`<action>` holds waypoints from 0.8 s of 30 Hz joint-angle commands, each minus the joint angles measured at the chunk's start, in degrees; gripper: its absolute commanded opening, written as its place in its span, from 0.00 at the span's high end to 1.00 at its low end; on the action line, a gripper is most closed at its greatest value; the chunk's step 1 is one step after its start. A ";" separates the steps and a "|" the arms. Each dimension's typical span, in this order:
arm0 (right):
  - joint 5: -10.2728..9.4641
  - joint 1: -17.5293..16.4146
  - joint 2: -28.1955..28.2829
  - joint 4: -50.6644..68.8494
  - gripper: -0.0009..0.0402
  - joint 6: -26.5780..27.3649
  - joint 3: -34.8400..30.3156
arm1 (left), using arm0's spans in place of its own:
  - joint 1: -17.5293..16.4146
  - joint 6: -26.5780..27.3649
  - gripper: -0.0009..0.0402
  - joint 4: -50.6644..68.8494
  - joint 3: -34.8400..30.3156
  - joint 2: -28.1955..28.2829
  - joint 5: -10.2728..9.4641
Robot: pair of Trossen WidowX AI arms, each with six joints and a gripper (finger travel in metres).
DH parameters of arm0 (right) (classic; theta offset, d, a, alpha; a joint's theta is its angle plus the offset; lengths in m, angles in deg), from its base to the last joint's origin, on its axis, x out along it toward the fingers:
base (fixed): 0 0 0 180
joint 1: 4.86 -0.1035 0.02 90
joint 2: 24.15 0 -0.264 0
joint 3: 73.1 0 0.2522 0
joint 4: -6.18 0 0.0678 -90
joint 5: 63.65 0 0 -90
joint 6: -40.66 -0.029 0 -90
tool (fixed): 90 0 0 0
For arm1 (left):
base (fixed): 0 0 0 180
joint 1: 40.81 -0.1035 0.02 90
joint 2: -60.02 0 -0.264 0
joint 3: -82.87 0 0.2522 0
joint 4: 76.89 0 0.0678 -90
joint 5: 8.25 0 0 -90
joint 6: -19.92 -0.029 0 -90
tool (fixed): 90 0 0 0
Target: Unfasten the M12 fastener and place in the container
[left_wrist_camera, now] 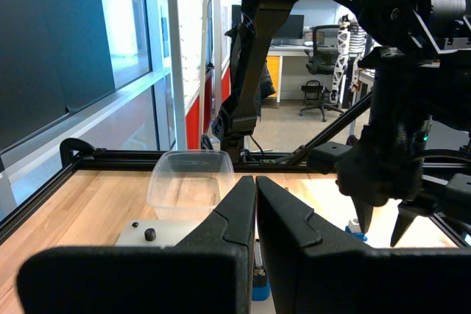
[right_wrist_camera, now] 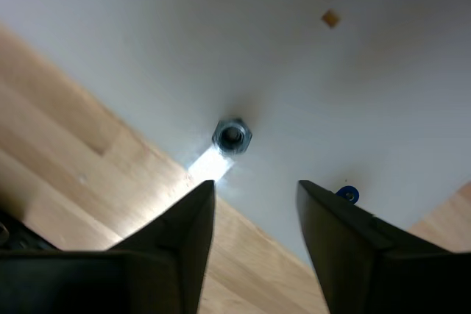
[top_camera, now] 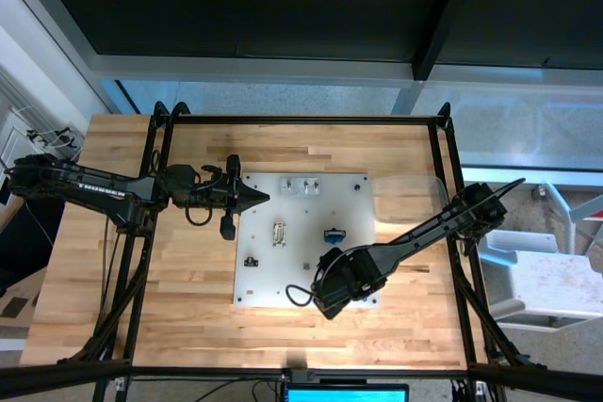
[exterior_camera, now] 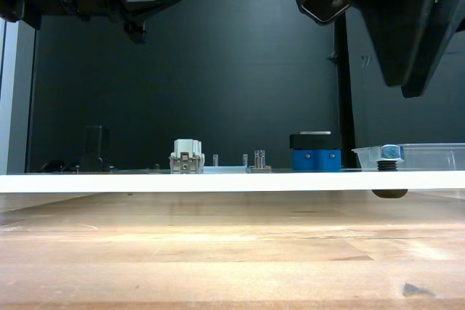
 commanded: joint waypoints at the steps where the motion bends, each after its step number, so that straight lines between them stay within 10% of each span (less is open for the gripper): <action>1: -0.09 0.13 0.07 -0.17 0.48 -2.97 0.02 | -0.02 0.00 0.98 -0.02 -0.02 0.02 0.02; 24: -2.21 1.51 4.72 -6.36 0.38 -7.02 2.01 | -0.02 0.00 0.98 -0.02 -0.02 0.02 0.02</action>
